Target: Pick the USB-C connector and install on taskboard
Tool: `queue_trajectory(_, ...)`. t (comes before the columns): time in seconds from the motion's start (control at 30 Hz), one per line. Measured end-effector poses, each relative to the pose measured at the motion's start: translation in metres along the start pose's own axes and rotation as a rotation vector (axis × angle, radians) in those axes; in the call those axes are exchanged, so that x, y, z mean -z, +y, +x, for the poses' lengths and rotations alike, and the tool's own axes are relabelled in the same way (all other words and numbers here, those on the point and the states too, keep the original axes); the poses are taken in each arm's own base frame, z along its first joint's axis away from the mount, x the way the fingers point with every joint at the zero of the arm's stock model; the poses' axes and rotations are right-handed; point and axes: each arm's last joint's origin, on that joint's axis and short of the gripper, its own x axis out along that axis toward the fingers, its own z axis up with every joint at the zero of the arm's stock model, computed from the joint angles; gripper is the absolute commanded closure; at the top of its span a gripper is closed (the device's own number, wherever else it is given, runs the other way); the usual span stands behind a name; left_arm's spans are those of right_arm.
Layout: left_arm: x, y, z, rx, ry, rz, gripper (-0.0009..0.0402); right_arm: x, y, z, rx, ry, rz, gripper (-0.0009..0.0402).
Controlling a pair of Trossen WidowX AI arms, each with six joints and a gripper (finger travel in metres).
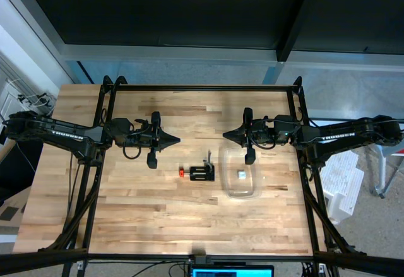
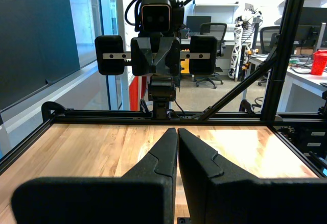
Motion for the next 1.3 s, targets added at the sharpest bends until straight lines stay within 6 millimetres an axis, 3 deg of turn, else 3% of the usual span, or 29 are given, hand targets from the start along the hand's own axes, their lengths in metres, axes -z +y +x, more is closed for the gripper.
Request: queue_trajectory(1.3, 0.0001, 0.0, 0.0, 0.0, 0.0, 0.0, 0.0393, 0.0012, 0.0003, -0.0001, -0.002, 0.002, 0.066, 0.0393)
